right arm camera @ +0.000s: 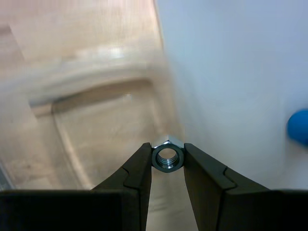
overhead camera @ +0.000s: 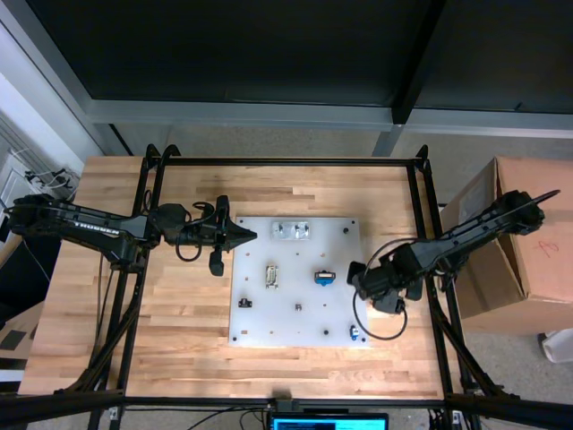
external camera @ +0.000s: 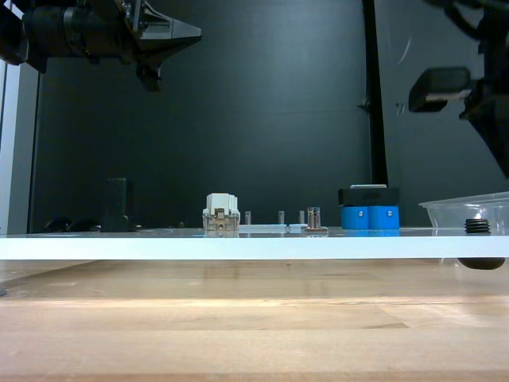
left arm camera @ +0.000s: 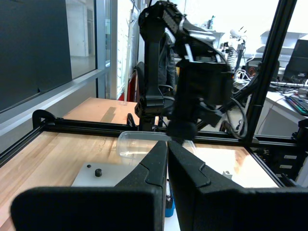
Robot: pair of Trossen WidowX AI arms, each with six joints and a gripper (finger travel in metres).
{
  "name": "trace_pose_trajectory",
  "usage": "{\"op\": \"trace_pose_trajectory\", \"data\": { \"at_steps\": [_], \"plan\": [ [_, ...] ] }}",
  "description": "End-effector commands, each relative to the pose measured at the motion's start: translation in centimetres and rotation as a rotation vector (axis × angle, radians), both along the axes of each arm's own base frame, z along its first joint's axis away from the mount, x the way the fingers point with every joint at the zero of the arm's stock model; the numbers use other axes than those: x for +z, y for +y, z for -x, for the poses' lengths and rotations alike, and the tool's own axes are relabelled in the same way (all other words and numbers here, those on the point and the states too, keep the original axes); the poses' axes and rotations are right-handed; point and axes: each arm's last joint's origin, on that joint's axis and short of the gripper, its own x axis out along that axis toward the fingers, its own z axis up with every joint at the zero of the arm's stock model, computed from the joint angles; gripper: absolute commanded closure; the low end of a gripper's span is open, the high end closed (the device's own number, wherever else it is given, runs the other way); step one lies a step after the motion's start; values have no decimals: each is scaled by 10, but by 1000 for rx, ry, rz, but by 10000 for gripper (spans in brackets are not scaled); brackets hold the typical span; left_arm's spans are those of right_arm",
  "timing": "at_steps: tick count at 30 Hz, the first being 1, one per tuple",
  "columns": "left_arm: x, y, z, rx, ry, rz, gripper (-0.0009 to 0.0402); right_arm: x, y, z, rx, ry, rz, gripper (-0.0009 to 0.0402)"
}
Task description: Pick the M12 nut and place it on its threads and fasten
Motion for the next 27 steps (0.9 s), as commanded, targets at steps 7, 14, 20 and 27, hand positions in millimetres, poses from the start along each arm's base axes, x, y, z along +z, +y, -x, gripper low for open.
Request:
{"op": "trace_pose_trajectory", "data": {
  "at_steps": [7,14,20,27],
  "plan": [
    [0,0,0,0,0,0,393,7,28,-26,63,7,4,384],
    [0,0,0,0,0,0,393,8,51,-48,106,15,8,385],
    [0,0,0,0,0,0,393,7,69,-72,120,7,5,385],
    [0,0,0,0,0,0,393,5,91,-100,130,-11,-5,386]
  ]
}}
